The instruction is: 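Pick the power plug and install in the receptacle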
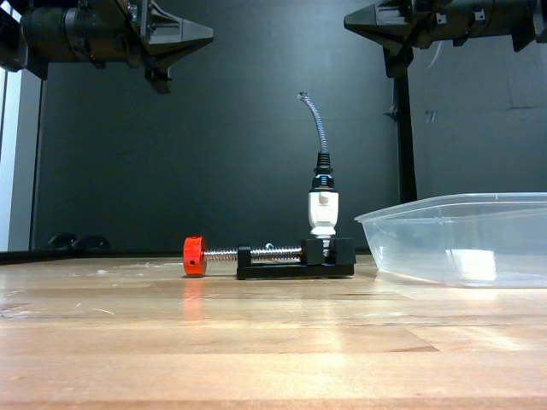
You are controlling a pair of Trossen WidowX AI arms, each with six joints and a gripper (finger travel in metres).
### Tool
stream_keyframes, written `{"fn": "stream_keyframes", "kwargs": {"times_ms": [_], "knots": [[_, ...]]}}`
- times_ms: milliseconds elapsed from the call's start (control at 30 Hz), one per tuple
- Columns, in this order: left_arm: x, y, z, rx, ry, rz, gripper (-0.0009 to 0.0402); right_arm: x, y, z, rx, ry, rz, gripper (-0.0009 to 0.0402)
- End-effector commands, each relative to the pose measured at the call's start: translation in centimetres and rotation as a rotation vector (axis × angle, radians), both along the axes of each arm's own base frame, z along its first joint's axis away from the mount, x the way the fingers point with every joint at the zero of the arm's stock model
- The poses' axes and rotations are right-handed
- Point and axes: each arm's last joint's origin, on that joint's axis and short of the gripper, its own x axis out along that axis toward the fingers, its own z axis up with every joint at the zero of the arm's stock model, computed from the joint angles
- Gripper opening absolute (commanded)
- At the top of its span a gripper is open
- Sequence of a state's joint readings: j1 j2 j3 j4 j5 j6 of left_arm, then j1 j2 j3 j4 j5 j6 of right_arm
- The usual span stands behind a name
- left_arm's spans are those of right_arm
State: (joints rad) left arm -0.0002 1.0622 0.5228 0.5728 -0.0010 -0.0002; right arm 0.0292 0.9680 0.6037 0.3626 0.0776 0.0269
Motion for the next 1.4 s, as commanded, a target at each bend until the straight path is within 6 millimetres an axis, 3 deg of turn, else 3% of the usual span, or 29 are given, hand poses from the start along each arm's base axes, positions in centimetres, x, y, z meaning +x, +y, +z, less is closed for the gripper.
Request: {"fn": "stream_keyframes", "kwargs": {"times_ms": [33, 433, 1400], "knots": [[0.0, 0.0, 0.0, 0.0, 0.0, 0.0, 0.0, 0.0, 0.0, 0.0, -0.002, 0.003, 0.0, 0.0], [0.0, 0.0, 0.0, 0.0, 0.0, 0.0, 0.0, -0.2, 0.0, -1.3, 0.017, 0.018, 0.0, 0.0], [0.0, 0.0, 0.0, 0.0, 0.0, 0.0, 0.0, -0.1, 0.1, -0.9, 0.006, -0.022, 0.018, 0.0]]}}
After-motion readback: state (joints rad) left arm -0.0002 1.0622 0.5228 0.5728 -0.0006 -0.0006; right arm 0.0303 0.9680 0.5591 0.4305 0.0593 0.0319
